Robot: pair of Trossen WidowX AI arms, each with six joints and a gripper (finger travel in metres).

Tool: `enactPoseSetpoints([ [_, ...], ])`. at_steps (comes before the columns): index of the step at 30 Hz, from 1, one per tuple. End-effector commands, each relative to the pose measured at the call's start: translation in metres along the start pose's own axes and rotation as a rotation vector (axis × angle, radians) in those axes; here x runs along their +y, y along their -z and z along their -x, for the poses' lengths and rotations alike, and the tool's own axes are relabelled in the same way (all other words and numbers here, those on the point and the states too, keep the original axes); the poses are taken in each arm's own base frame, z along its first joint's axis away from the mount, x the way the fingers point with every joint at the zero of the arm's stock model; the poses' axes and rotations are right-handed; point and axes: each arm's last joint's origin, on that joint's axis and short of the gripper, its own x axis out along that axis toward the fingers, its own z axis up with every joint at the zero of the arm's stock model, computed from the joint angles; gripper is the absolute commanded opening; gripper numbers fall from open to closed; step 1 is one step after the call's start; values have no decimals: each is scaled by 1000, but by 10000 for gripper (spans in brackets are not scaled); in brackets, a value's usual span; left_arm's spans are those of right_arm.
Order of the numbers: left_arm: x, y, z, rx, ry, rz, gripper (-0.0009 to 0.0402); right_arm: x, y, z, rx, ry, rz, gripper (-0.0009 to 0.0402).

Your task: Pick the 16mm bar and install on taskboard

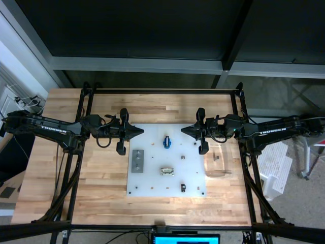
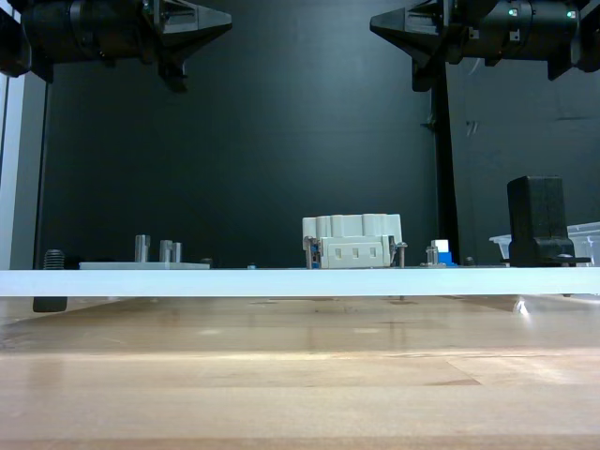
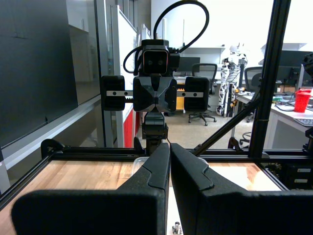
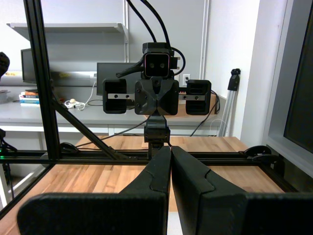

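Blue-lit screen (image 1: pixel 186 239) sits at the near edge, then comes the wooden worktop (image 1: pixel 91 193). On it lies the white taskboard (image 1: pixel 152 183), carrying a black block (image 1: pixel 184 188) nearest, then a pale multi-pin connector (image 1: pixel 167 172), a grey plate with pegs (image 1: pixel 138 160) and, farther back, a blue fitting (image 1: pixel 167 142). Just beside the board's right edge, a clear tray (image 1: pixel 222 168) holds a small grey piece lying free, possibly the 16mm bar (image 1: pixel 216 156). Beyond, the left hand (image 1: pixel 141 131) and right hand (image 1: pixel 184 130) hang high over the board's far part, tips facing, well apart, each with fingers pressed together on nothing.
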Motion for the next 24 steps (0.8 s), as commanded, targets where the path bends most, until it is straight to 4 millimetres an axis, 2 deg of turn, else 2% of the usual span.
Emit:
enactPoseSetpoints([
  [1, 0, 1, 0, 3, 0, 0, 0, 0, 0, 0, 2, -2, -1, 0],
  [15, 0, 0, 0, 3, -1, 0, 0, 0, -1, 0, 15, 11, -44, 0],
  [24, 0, 0, 0, 3, 0, 0, 0, 1, -19, -9, 297, 7, -52, 0],
])
